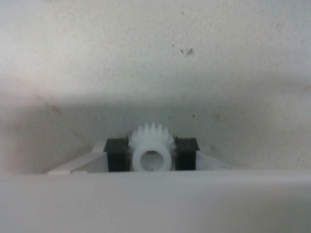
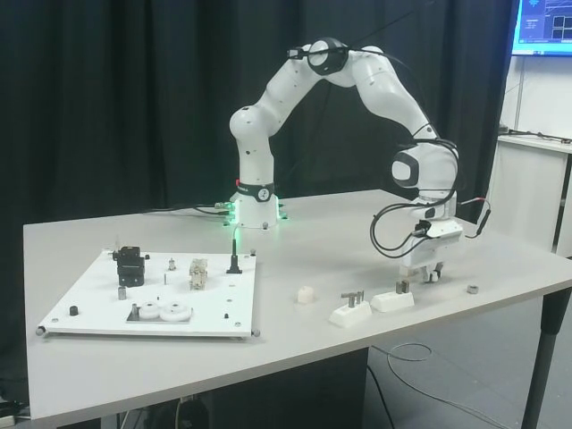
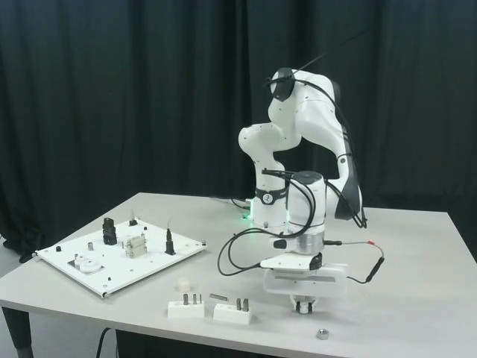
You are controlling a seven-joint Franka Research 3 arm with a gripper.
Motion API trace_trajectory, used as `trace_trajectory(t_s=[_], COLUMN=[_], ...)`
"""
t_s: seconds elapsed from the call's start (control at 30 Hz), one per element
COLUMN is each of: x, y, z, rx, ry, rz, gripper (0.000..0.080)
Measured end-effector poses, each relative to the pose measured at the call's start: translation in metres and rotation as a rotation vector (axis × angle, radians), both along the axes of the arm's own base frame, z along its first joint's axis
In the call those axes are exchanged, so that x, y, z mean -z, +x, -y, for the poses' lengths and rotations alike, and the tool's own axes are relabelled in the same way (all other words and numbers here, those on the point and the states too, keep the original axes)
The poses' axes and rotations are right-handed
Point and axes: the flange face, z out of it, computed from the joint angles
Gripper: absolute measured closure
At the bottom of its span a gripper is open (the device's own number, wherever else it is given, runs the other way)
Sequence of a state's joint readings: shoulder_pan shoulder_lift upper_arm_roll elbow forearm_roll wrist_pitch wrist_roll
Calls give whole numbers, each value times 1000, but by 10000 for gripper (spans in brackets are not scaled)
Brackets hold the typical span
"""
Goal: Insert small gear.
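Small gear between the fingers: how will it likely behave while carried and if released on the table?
The small gear looks like rigid white plastic, probably light. The black fingers press its toothed rim, so slipping seems unlikely. Being round, it might roll if dropped on edge.

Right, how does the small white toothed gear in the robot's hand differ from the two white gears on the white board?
The small white toothed gear is clamped between the hand's black pads; the two white gears lie flat on the white board, ungripped. The held gear is well away from the board; the others sit near its front edge. All are white and round.
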State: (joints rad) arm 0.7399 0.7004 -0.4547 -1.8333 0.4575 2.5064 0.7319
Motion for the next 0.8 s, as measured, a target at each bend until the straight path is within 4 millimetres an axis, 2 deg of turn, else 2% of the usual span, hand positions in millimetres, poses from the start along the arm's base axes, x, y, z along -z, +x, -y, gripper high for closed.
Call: trace_trajectory(t_s=[0.8], x=[-8], y=[3], z=[4], rx=[-4], ry=[-5], rz=[8], gripper=[604])
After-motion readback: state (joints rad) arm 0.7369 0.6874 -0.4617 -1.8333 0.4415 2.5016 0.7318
